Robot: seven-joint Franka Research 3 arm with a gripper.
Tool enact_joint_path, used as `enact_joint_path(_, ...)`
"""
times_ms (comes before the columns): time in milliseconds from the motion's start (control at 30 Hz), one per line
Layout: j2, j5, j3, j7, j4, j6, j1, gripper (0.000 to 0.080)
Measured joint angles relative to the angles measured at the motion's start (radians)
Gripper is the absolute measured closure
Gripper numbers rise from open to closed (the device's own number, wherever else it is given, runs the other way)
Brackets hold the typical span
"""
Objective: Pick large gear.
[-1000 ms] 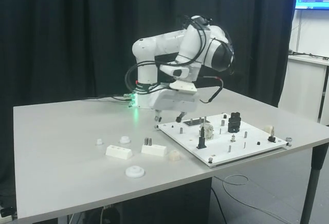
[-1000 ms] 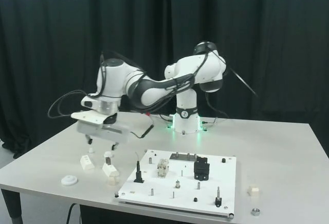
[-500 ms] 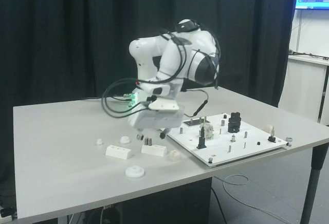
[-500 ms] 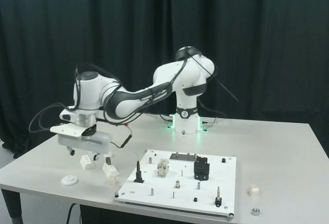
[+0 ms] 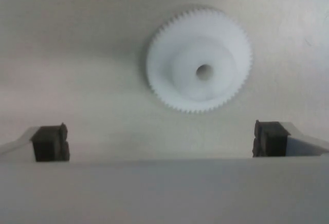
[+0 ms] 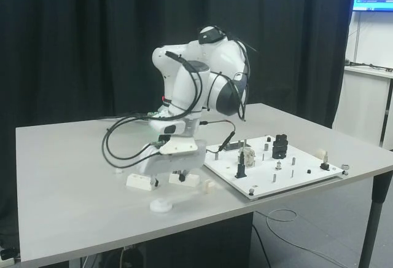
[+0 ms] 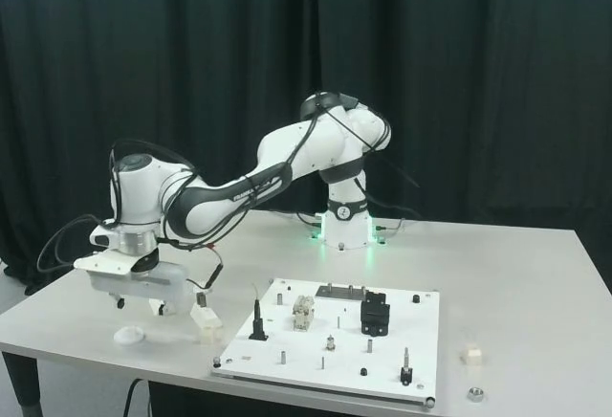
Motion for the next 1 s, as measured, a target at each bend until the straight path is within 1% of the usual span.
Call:
enact_joint_path(167, -0.001, -0.036, 0.049, 0.003, 0.057, 0.004, -0.054, 0.0003)
enact_joint_path(267, -0.003, -0.070, 0.087, 0.017, 0.098, 0.007, -0.091, 0.0003)
enact_joint_path(367, -0.011, -0.118, 0.137, 0.044, 0.143, 0.009, -0.131, 0.0003)
enact_joint_path(433, -0.019, -0.159, 0.178, 0.067, 0.178, 0.009, -0.162, 0.0003)
enact_joint_path(500, -0.029, -0.211, 0.228, 0.095, 0.218, 0.009, -0.197, 0.0003)
enact_joint_path(600, -0.050, -0.318, 0.331, 0.148, 0.285, 0.009, -0.263, 0.0003)
enact_joint_path(733, -0.084, -0.519, 0.526, 0.232, 0.382, 0.000, -0.373, 0.0003)
enact_joint_path(800, -0.096, -0.605, 0.617, 0.259, 0.418, -0.009, -0.422, 0.0003)
enact_joint_path(833, -0.103, -0.650, 0.670, 0.269, 0.433, -0.010, -0.448, 0.0003)
enact_joint_path(900, -0.118, -0.726, 0.764, 0.280, 0.443, -0.009, -0.490, 0.0003)
enact_joint_path(933, -0.125, -0.757, 0.802, 0.285, 0.443, -0.007, -0.507, 0.0003)
enact_joint_path(1000, -0.134, -0.802, 0.858, 0.296, 0.443, -0.004, -0.534, 0.0003)
